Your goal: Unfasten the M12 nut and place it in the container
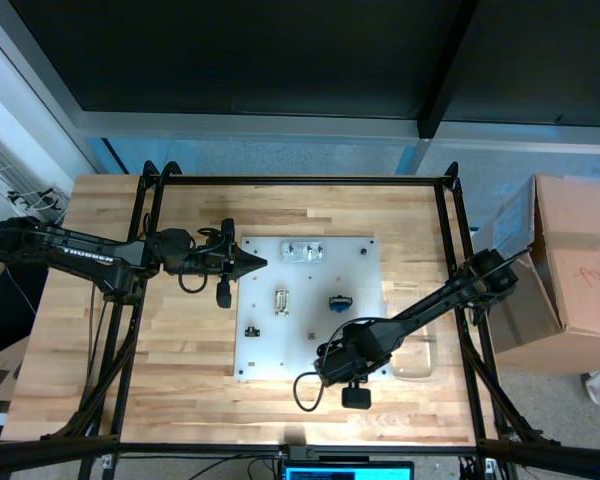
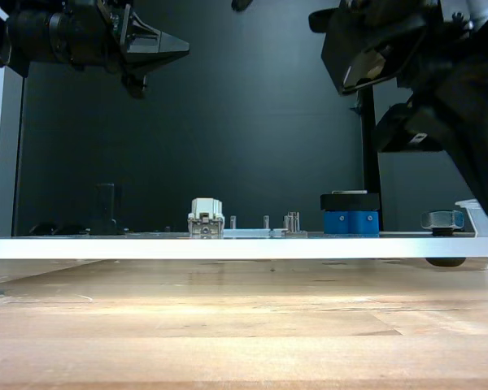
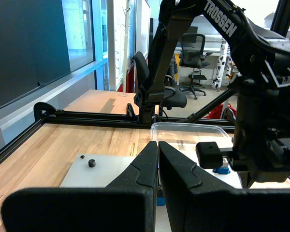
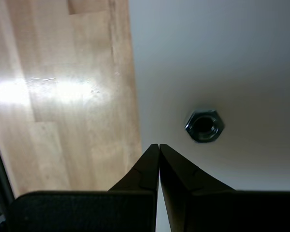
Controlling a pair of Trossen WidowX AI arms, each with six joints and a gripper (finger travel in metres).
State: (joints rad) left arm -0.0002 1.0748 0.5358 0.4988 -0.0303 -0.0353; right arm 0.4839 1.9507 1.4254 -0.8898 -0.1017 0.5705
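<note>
The silver M12 nut [image 4: 204,126] lies flat on the white board [image 4: 222,58], its hole dark, beside and clear of my right gripper [image 4: 159,145], which is shut on nothing. In the low view the nut [image 2: 442,218] sits upright on a short dark base, on its stud, just in front of the clear container [image 2: 481,216]. From above, the right gripper [image 1: 328,368] hangs over the board's near right edge and hides the nut. The container [image 1: 420,356] lies right of the board. My left gripper [image 1: 256,263] is shut and empty, held high over the board's far left.
On the board [image 1: 280,345] stand a blue and black fitting [image 2: 350,213], a grey connector [image 2: 206,219] and small pins [image 2: 292,221]. A black frame rail [image 1: 300,181] rings the wooden table. A cardboard box [image 1: 570,270] stands off the table's right side.
</note>
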